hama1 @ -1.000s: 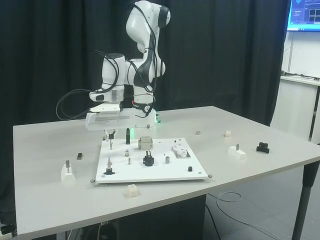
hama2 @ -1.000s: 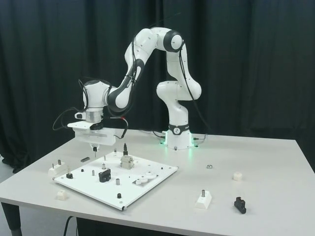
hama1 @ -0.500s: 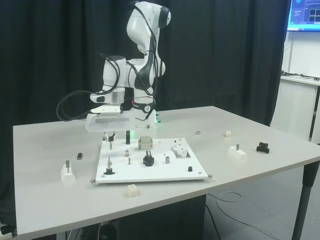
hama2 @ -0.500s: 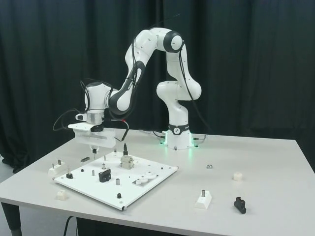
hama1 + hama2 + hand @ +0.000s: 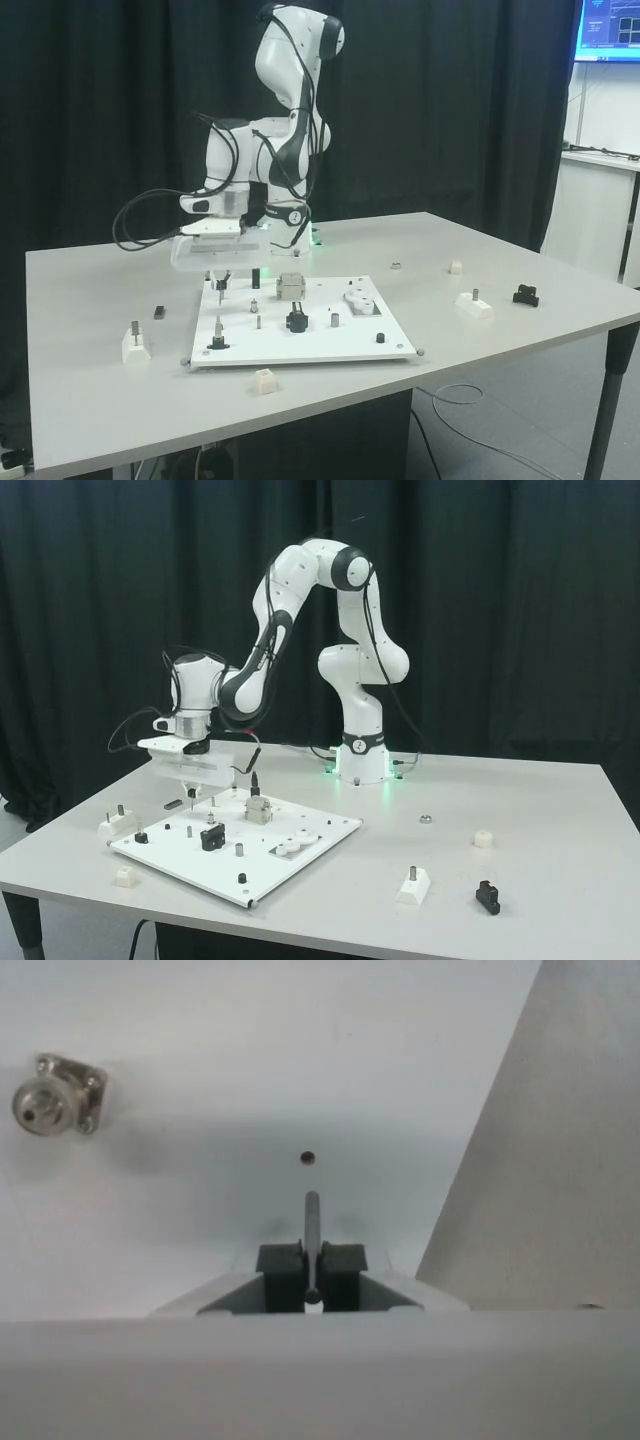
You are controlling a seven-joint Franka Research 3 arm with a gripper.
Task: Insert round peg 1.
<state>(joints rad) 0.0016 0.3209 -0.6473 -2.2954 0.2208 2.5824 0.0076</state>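
Note:
A thin grey round peg [image 5: 311, 1230] stands upright between my black fingertips, and my gripper [image 5: 311, 1270] is shut on it. The peg's tip hangs over the white board [image 5: 200, 1050], close to a small dark hole [image 5: 307, 1158]. From the first room view, my gripper [image 5: 219, 283] hovers low over the board's [image 5: 330, 345] rear left corner. The second room view shows my gripper [image 5: 190, 794] a little above the board [image 5: 290, 870], near its far edge.
A metal connector with a square flange [image 5: 55, 1100] sits on the board near the hole. Several small fixtures stand on the board, among them a black post [image 5: 256, 272] and a grey block [image 5: 291, 286]. Loose white blocks [image 5: 135, 345] and black parts [image 5: 526, 295] lie around on the table.
The gripper with the peg has shifted slightly toward the board's rear corner and dropped a little. The wrist and forearm have swung with it.

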